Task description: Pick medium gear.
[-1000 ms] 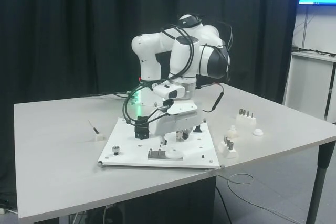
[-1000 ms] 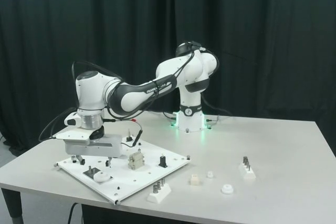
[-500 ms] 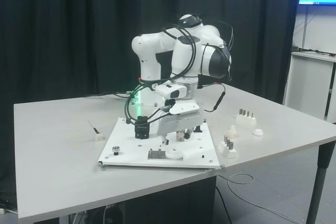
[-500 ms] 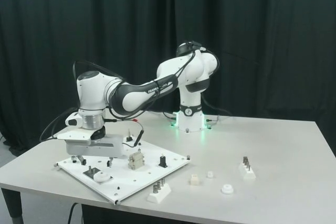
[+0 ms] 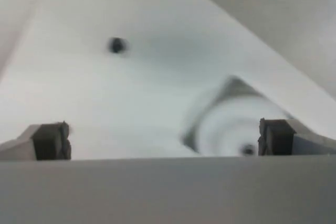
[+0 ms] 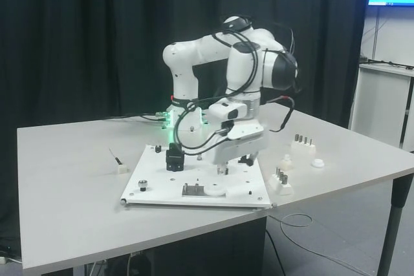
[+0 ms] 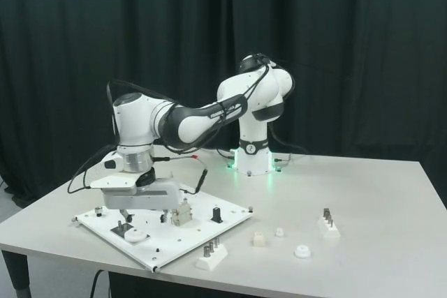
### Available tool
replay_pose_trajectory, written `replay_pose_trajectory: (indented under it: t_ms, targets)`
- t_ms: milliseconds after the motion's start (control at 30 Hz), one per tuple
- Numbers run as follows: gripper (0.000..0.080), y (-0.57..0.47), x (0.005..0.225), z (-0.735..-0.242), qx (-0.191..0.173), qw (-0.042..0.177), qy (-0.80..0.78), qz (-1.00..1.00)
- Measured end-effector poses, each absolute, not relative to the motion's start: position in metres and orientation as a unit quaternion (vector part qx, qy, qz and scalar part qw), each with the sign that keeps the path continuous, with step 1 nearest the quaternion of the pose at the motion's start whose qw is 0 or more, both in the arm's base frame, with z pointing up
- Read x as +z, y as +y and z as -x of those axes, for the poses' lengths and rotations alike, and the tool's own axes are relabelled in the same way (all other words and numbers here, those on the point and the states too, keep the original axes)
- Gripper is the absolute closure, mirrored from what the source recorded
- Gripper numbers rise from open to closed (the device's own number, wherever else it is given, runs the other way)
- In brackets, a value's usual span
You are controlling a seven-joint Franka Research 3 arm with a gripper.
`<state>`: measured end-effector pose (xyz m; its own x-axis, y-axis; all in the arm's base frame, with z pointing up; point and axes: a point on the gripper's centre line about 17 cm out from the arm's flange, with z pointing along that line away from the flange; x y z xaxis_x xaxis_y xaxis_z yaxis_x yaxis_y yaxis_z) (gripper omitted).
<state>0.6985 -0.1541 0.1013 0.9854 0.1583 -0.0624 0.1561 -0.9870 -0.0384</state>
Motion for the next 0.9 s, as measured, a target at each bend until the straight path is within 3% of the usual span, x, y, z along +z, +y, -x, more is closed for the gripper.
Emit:
replay_pose_trajectory:
  t_ms: [367,900]
  targets:
    - [0.0003,-0.083,0.116,-0.706,0.037,0.043,-0.064,0.996]
    - [0.0003,0.017,0.128,-0.716,0.035,0.047,-0.046,0.997]
